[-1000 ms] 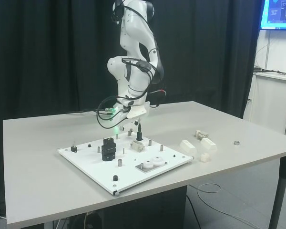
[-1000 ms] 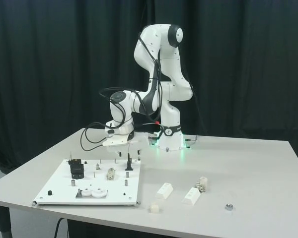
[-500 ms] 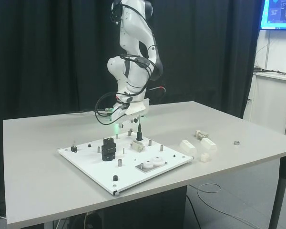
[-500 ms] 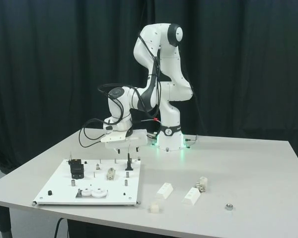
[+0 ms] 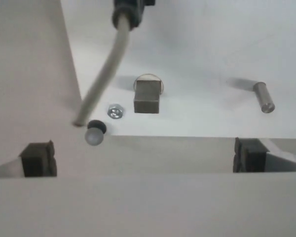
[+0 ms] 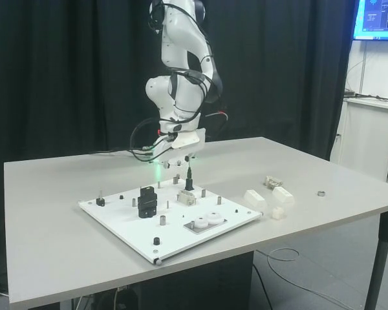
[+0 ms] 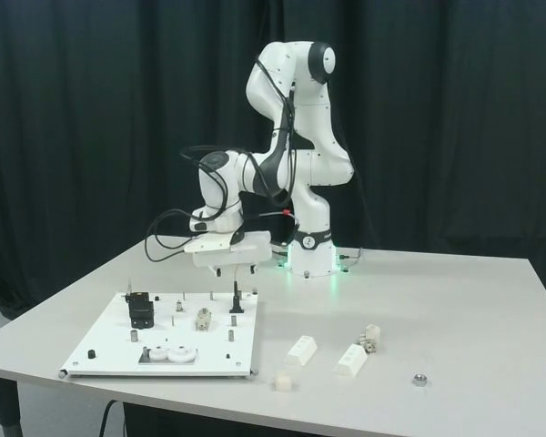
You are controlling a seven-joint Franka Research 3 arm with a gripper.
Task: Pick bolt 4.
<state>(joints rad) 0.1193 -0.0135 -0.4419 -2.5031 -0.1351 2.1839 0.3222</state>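
Black curtains hang behind a grey table (image 6: 52, 194) on which a white board (image 6: 123, 223) lies flat. Nothing on the board marks which of its small upright pins is bolt 4. The likeliest one in the wrist view is a short grey bolt (image 5: 263, 97), which stands on the board beneath the claw and off to the side of one finger, not between the two. The claw (image 5: 143, 157) hangs above the far edge of the board, clear of it and pointing down. Its black fingertips (image 5: 38, 159) are spread wide apart, with nothing held between them.

Also under the claw, nearer the middle of its span, stands a grey square-headed post (image 5: 147, 96) on a white round seat. A small shiny screw head (image 5: 115, 112) lies just beside it. A thin grey rod (image 5: 101, 74) rises from a black base (image 5: 130, 10) on the board and ends near a small ball-tipped pin (image 5: 94, 133).

Farther from the claw, toward the near side of the board, are a black block (image 6: 147, 201) and two white round wheels (image 6: 210, 220). Off the board, well apart from the claw, several white blocks (image 6: 255, 198) lie on the table, with a small nut (image 6: 321, 192) beyond them.
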